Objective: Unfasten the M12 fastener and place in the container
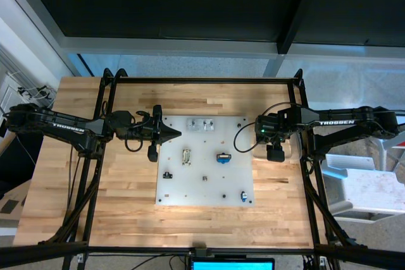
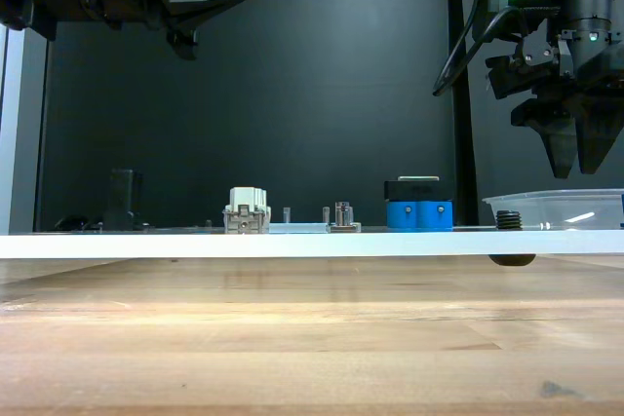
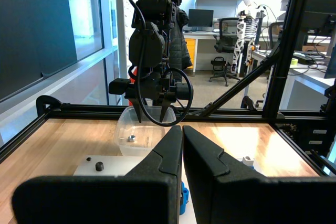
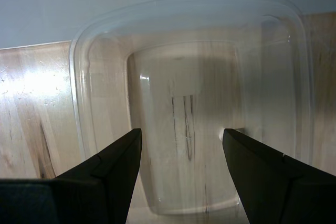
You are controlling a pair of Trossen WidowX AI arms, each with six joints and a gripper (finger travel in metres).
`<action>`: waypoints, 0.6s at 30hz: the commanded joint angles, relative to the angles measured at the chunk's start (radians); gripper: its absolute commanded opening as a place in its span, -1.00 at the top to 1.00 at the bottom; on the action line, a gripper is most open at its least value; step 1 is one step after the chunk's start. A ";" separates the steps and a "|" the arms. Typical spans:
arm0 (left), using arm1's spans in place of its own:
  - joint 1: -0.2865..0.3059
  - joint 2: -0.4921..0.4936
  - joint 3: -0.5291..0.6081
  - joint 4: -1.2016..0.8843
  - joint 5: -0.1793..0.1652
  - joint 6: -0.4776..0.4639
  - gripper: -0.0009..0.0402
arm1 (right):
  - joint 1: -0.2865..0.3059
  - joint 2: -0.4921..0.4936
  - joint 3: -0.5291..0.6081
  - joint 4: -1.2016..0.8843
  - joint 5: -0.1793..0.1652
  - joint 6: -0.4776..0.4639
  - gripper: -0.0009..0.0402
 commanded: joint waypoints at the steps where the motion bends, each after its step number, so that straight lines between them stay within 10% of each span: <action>1: 0.000 0.000 0.000 0.000 0.000 0.000 0.96 | 0.000 0.000 0.001 0.000 0.000 0.000 -0.09; 18: 0.000 0.000 0.000 0.000 0.000 0.000 0.96 | 0.000 0.000 0.001 -0.006 -0.001 -0.001 -0.09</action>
